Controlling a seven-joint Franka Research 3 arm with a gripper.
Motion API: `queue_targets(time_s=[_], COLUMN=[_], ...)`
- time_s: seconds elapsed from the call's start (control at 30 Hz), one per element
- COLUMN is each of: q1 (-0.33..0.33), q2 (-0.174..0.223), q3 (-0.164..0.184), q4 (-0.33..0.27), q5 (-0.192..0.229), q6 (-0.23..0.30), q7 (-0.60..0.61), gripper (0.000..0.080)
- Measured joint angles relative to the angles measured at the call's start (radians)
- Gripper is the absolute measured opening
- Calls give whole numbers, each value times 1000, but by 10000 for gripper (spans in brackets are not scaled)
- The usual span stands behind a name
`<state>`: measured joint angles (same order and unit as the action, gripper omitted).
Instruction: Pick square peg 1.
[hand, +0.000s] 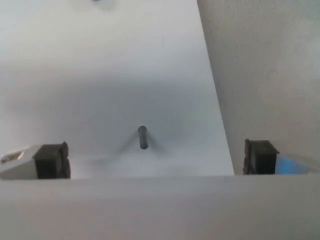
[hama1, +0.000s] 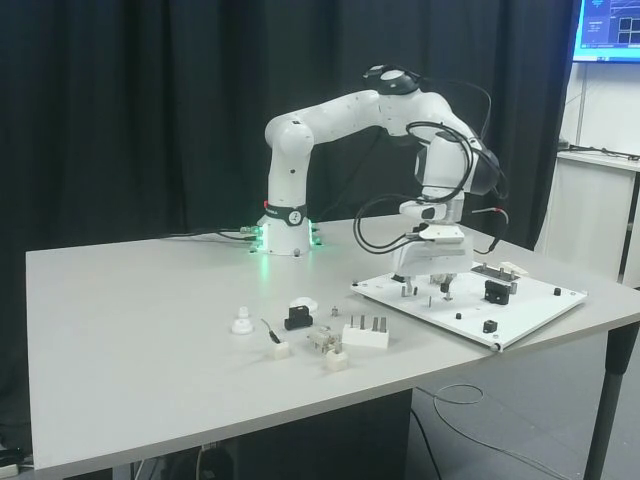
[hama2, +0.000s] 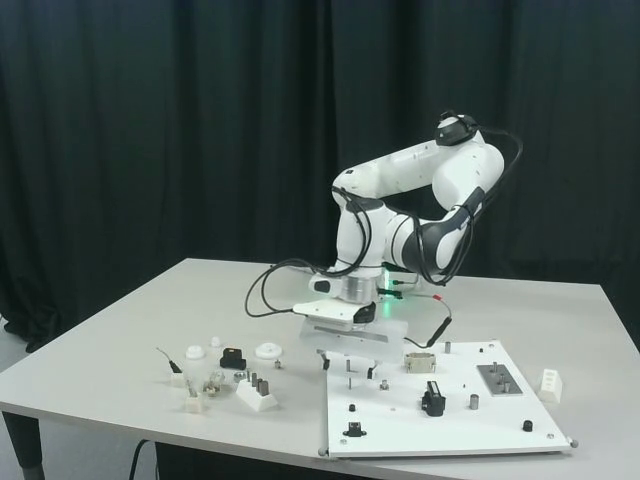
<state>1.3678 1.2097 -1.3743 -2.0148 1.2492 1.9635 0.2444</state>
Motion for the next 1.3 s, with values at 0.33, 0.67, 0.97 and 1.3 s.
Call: queue_targets(time_s=[0.33,0.67,0.97,1.3], q1=[-1,-3,-6,-12], q2=[0,0,0,0], q3=[-10,-21,-36,-43], q4=[0,0,0,0], q5=[0,-6,-15,-19], q6=[-9,-10,-14,-15], q7=[0,0,-3,-20], gripper=[795,800,800,800])
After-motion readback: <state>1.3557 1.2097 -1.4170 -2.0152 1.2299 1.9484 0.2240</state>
